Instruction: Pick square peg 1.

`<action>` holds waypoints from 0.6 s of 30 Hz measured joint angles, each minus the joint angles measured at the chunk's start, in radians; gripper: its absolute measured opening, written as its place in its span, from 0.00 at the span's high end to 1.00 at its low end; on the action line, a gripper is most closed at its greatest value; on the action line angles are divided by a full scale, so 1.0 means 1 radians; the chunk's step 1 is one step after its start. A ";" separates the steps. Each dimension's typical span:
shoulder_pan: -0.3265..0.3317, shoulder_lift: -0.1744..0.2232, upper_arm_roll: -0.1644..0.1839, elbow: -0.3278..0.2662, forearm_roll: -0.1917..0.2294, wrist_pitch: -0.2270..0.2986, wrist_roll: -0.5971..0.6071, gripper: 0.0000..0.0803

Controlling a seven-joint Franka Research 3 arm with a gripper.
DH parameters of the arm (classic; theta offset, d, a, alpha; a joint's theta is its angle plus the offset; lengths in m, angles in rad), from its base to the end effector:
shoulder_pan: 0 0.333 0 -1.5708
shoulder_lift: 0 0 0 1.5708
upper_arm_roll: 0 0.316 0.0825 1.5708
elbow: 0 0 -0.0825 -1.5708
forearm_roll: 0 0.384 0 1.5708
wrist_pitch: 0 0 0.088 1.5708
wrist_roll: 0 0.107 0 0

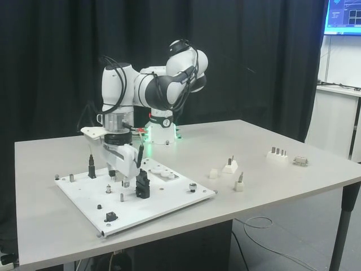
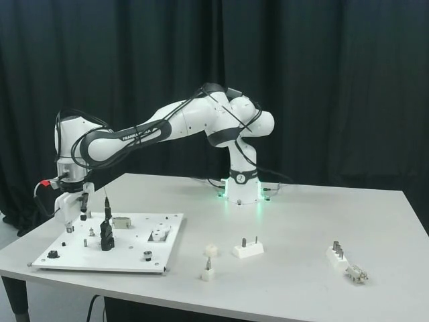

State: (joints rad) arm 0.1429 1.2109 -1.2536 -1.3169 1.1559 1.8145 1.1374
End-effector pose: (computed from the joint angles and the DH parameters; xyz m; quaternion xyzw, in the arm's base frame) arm 0.6079 -0.4162 0.2772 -0.4470 0.8941 -0.0238 0.0110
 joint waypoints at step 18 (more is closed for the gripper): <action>0.007 -0.013 -0.060 0.060 0.003 -0.118 0.004 0.00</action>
State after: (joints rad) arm 0.1502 1.1984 -1.3133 -1.2568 1.1591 1.6963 1.1413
